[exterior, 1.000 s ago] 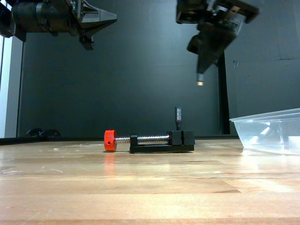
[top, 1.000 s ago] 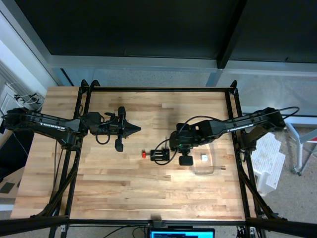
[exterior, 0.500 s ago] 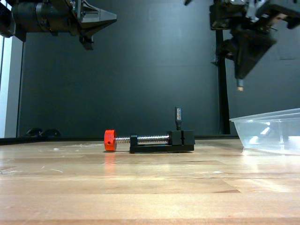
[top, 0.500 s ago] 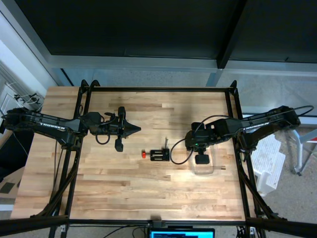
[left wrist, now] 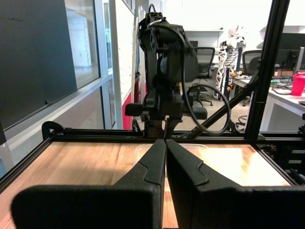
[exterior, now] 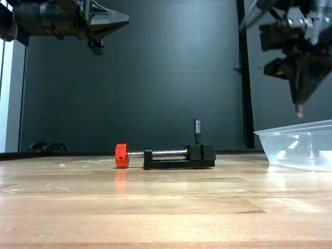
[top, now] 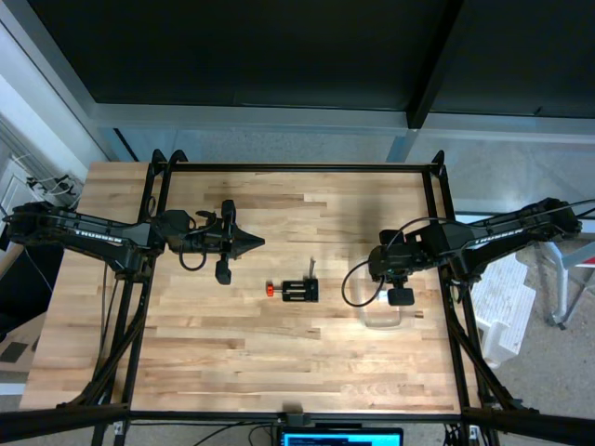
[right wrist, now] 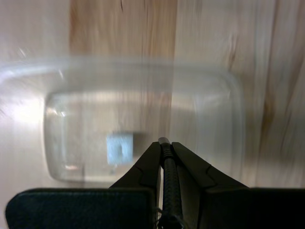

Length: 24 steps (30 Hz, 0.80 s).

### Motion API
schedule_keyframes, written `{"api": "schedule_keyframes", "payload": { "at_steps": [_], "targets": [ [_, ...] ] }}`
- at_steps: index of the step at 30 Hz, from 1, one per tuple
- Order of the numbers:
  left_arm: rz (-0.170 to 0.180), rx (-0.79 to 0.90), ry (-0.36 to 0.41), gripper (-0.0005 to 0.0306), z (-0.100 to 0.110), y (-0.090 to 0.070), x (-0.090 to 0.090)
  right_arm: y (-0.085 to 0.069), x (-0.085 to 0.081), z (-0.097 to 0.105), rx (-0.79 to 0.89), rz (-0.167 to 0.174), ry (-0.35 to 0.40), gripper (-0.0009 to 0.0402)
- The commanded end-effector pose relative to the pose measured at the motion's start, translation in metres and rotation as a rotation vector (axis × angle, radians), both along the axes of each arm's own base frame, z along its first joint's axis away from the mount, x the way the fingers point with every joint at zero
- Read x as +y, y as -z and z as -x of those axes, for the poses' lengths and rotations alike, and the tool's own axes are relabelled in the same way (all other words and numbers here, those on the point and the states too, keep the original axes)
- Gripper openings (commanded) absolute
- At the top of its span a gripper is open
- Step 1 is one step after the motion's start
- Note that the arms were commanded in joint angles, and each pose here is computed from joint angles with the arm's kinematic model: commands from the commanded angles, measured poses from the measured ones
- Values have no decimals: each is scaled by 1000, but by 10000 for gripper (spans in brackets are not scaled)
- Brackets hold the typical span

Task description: Remove the USB-C connector from taskboard and place in the container

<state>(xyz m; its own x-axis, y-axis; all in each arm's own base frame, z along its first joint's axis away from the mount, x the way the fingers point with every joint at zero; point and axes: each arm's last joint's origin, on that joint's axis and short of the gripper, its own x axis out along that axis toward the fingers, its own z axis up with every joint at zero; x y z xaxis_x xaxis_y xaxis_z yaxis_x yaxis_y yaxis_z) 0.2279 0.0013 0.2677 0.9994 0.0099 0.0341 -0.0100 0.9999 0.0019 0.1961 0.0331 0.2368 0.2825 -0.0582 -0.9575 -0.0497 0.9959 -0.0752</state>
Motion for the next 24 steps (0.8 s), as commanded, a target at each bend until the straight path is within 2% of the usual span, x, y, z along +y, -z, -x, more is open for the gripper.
{"api": "schedule_keyframes", "payload": {
  "at_steps": [1, 8, 24],
  "targets": [
    [0, 0, 0, 0, 0, 0, 0, 11, 0, 3, 29, 4, 7, 0],
    [0, 0, 0, 0, 0, 0, 0, 18, -1, 5, 33, 3, 15, 11],
    [0, 0, 0, 0, 0, 0, 0, 19, 0, 4, 37, 6, 14, 99]
  ]
}}
